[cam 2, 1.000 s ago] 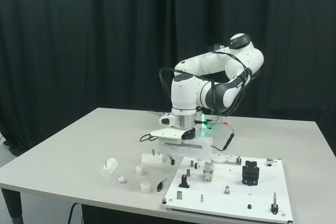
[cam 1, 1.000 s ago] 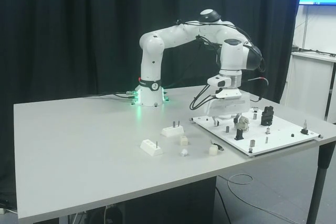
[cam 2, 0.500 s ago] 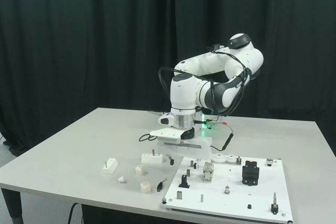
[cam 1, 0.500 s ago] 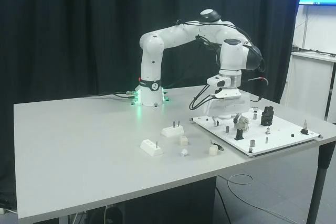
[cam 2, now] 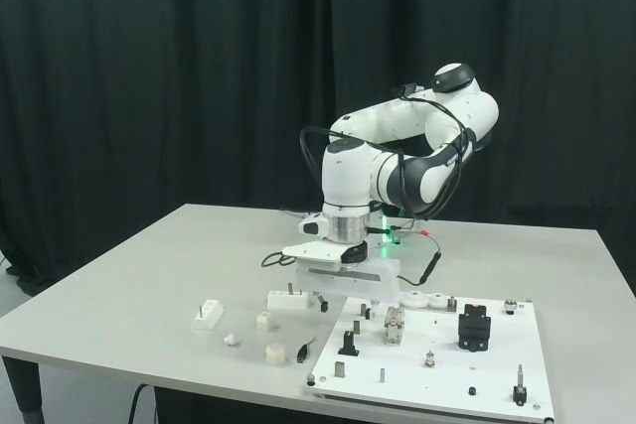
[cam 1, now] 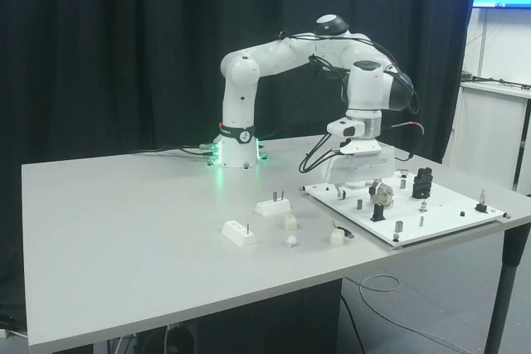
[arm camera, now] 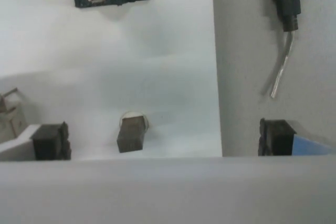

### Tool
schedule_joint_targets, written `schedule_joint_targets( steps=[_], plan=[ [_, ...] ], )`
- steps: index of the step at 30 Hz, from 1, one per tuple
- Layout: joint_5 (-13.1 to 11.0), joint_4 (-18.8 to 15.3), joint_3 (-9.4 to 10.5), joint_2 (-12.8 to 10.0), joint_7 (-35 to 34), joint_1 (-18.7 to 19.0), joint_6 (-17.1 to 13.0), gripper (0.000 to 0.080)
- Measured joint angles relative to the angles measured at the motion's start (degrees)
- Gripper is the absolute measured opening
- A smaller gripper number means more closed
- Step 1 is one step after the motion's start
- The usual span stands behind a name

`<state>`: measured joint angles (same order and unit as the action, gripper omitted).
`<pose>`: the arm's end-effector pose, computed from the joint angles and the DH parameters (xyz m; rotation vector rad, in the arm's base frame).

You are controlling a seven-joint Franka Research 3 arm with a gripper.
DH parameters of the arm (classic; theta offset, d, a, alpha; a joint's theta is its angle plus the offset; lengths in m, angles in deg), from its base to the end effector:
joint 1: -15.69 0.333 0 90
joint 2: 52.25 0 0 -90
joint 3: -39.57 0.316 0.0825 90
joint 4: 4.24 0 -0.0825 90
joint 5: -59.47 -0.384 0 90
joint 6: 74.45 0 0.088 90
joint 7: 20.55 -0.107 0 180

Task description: Pick square peg 1.

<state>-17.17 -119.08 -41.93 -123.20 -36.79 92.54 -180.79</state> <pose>0.5776 0.0783 0.2375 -2.8232 1.3503 -0.0318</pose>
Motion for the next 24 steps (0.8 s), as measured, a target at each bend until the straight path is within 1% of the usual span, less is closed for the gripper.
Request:
schedule_joint_targets(
  steps=[17, 24],
  plan=[
    [0.04, 0.00, 0.00, -0.13, 0.00, -0.51, -0.23, 0.0800],
    [0.13, 0.01, 0.00, -0.48, 0.00, -0.58, -1.12, 0.0800]
  ],
)
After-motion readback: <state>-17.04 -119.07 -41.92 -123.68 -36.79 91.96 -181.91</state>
